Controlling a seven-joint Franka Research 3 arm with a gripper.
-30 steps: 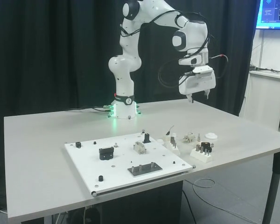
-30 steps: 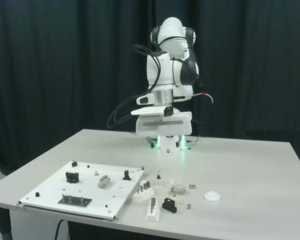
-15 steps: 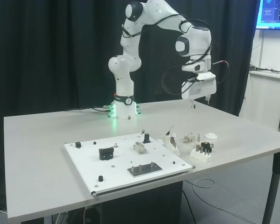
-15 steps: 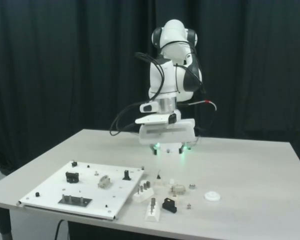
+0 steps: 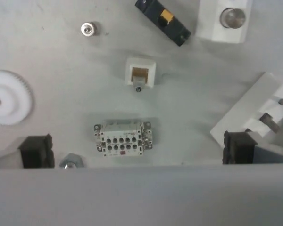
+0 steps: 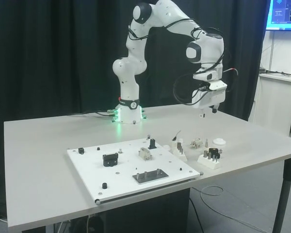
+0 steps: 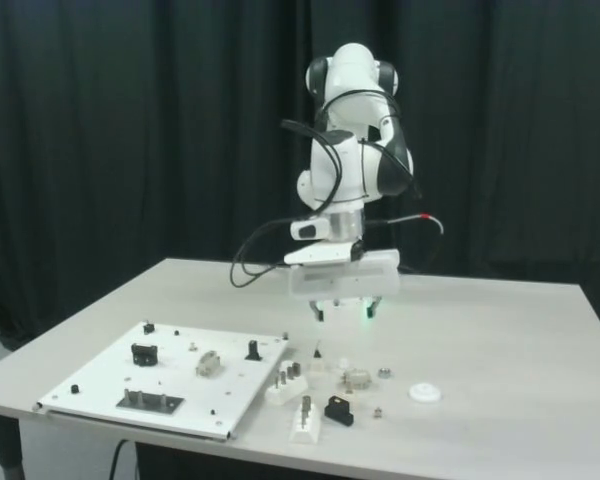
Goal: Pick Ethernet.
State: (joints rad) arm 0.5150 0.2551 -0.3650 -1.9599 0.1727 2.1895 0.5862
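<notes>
White arm above our bench's loose parts.
We hold the gripper (image 7: pixel 342 311) released over the Ethernet socket (image 5: pixel 141 71).

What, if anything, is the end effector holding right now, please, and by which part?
Nothing is held. The end effector hangs open above the table, apart from the loose parts below it.

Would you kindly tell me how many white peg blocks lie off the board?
2: one block by the board corner, the other nearer the table's front edge. None seems hidden.
</notes>
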